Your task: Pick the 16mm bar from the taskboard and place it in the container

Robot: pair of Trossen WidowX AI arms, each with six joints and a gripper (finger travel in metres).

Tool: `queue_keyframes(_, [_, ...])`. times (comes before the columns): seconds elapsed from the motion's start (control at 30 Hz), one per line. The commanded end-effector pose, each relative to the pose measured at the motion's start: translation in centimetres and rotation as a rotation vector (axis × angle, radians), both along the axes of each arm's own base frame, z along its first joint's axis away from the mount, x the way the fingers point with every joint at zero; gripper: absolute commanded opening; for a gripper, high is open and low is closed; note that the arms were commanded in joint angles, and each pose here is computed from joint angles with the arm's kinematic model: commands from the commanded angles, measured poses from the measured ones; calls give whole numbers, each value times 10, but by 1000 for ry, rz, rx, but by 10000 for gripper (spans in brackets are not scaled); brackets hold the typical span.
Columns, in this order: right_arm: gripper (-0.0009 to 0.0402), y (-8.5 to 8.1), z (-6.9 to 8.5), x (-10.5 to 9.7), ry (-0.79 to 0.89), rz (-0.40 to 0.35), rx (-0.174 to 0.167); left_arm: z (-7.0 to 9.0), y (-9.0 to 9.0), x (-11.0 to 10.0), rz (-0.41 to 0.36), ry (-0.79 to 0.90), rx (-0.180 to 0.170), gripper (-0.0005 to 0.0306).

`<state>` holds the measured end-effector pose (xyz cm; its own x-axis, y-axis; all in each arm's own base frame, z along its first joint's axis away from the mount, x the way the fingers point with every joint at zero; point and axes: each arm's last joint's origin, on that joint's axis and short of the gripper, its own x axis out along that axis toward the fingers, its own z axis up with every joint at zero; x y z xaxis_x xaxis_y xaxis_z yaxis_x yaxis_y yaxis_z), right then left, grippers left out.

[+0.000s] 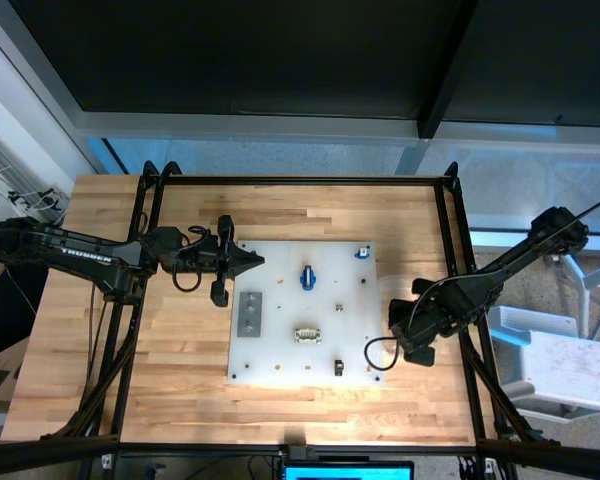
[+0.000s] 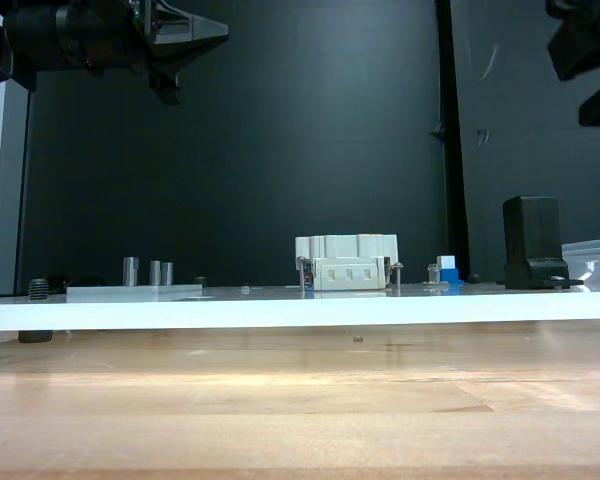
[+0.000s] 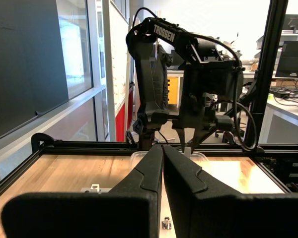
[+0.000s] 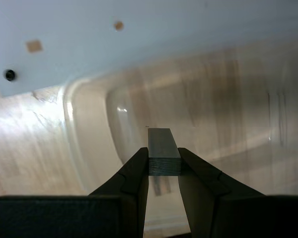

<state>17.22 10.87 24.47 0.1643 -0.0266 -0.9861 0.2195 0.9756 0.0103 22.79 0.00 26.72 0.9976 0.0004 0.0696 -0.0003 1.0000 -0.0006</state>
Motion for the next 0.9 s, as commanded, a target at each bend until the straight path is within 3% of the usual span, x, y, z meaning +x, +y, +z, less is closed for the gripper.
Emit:
queue_keyframes(0.03, [18, -2, -5, -3, 7, -11, -3, 0, 0, 0, 0, 0, 0, 0])
queue_keyframes(0.43, [27, -5, -16, -7, 37, -10, -24, 0, 0, 0, 0, 0, 0, 0])
queue_keyframes(0.9, [108, -4, -16, -6, 20, -11, -24, 0, 0, 0, 0, 0, 0, 0])
